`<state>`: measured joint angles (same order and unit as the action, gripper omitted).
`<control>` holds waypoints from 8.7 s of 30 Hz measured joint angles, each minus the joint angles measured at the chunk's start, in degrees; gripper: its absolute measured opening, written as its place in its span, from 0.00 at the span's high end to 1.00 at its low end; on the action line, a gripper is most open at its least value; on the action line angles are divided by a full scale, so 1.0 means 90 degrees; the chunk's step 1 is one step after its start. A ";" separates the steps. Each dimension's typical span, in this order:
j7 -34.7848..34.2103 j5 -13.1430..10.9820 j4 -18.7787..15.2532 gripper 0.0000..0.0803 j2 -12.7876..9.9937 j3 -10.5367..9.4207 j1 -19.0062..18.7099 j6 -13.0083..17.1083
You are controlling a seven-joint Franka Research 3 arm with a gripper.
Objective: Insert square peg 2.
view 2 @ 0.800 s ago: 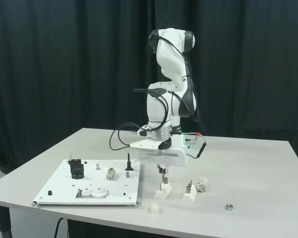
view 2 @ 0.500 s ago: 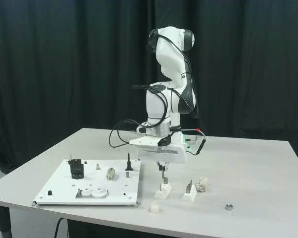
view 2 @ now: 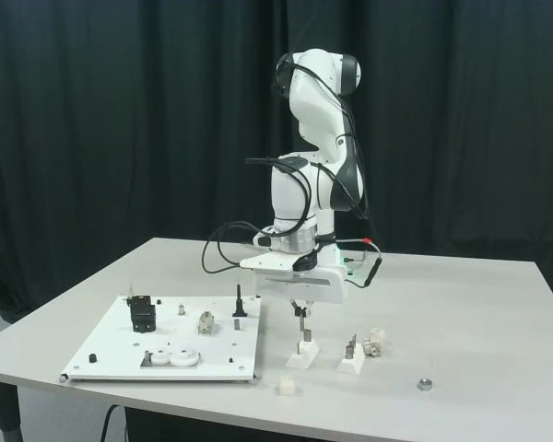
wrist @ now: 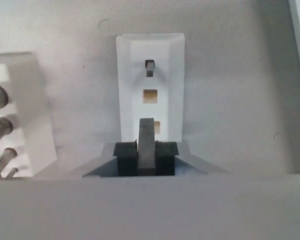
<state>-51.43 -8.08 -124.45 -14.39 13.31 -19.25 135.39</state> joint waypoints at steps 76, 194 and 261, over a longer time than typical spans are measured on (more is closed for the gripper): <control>0.3340 0.1656 0.1199 0.91 -0.0185 0.1057 0.1913 -0.1064; 0.7417 -0.0285 0.0497 0.91 -0.1180 0.1660 0.2932 0.0534; 0.8169 -0.0663 0.0457 0.91 -0.1180 0.1723 0.2916 0.0594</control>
<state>22.09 -14.04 -120.34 -25.01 28.81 7.00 140.73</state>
